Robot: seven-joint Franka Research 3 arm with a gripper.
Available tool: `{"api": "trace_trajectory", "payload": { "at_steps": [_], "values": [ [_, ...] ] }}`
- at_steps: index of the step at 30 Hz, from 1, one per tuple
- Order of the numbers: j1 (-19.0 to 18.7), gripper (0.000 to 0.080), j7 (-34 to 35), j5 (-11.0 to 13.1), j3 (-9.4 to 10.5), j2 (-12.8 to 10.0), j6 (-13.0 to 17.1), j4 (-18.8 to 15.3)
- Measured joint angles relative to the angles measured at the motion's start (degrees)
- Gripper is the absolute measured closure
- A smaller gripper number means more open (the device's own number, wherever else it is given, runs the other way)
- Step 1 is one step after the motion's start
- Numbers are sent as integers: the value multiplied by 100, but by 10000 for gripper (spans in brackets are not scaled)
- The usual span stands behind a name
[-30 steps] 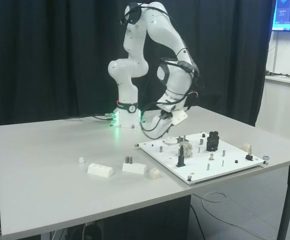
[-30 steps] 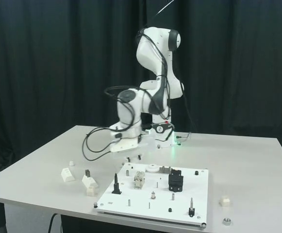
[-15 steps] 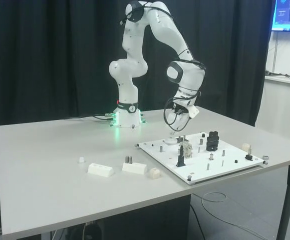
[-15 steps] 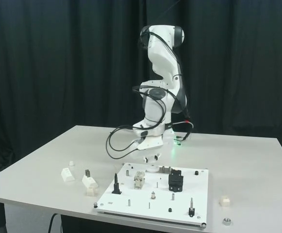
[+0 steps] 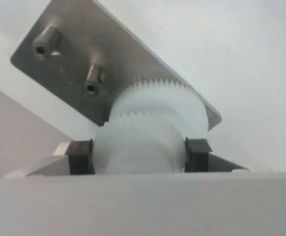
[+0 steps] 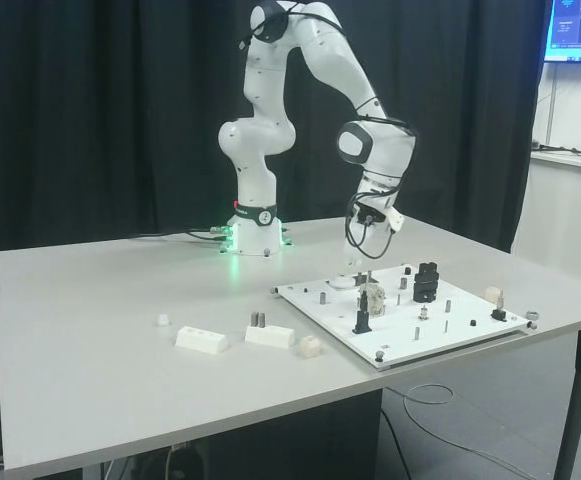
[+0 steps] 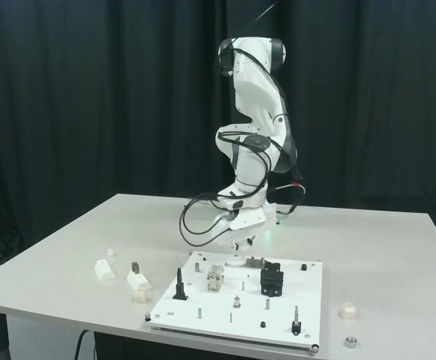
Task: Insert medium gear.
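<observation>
- The white arm's gripper (image 5: 139, 156) holds a white medium gear (image 5: 139, 147); its two black fingers (image 5: 79, 156) are clamped on the gear's opposite sides, as the wrist view shows.
- Just beyond the held gear sits a larger white gear (image 5: 157, 101), already mounted on a grey metal plate (image 5: 74, 73).
- Two bare pegs (image 5: 93, 78) stand on that plate (which one the medium gear belongs on cannot be told).
- In the room views the gripper (image 7: 240, 244) hangs just above the far edge of the white assembly board (image 7: 278, 319) on the grey table (image 6: 90, 330), near the mounted gear (image 7: 236, 260).
- Progress, as a judgement: the pick-up is done and the gear is carried to the board. Aligning its bore over a peg, lowering it so its teeth mesh, and letting go are left.
</observation>
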State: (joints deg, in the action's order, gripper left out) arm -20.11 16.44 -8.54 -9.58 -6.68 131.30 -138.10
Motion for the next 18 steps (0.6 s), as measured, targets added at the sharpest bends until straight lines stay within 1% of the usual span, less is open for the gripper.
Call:
{"api": "trace_trajectory", "payload": {
  "at_steps": [10, 18],
  "values": [
    [0, 406, -96, -23, 131, -1, -47, -20],
    [0, 406, -99, -134, 249, -13, -121, -27]
  ]
}}
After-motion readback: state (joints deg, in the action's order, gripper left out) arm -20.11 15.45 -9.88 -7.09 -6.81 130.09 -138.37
